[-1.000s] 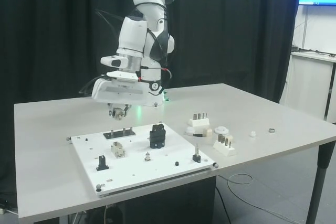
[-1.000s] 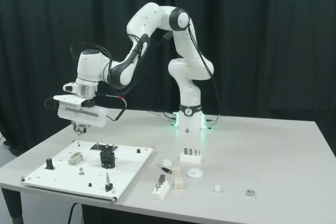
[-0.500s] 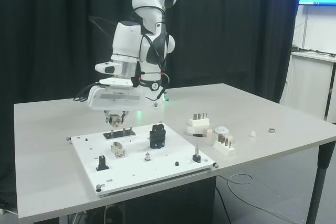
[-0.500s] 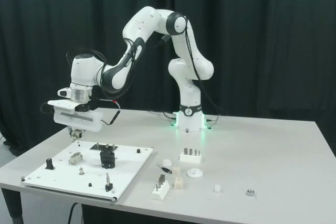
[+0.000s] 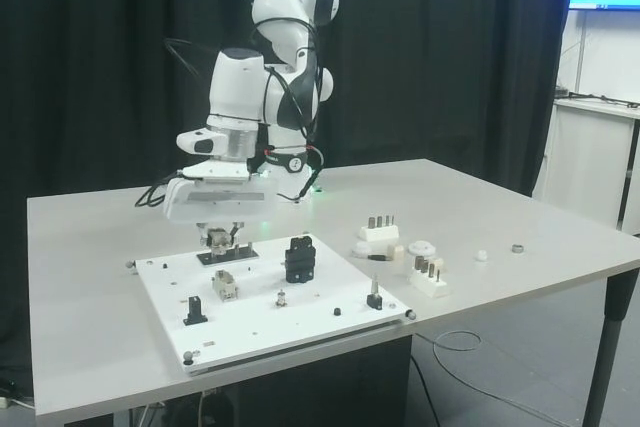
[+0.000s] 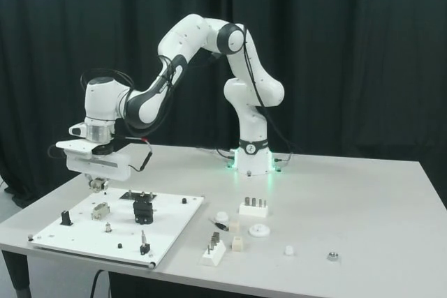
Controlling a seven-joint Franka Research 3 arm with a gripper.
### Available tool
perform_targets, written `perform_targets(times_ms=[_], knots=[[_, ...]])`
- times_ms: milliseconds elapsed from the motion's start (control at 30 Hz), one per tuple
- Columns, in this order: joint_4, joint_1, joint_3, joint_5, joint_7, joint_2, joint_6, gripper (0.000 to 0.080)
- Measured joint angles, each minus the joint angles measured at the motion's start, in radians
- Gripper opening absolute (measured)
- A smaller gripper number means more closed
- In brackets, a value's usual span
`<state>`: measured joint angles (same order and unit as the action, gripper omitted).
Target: Insert waterproof.
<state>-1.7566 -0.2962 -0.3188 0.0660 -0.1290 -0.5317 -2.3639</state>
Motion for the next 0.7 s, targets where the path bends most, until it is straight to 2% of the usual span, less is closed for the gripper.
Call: perform_targets(times_ms=[367, 700], knots=[[0.102, 0.0, -0.001, 0.01, 0.004, -0.069, 0.083, 0.0316], [0.153, 0.0, -0.002, 0.033, 0.084, -0.109, 0.094, 0.0316]])
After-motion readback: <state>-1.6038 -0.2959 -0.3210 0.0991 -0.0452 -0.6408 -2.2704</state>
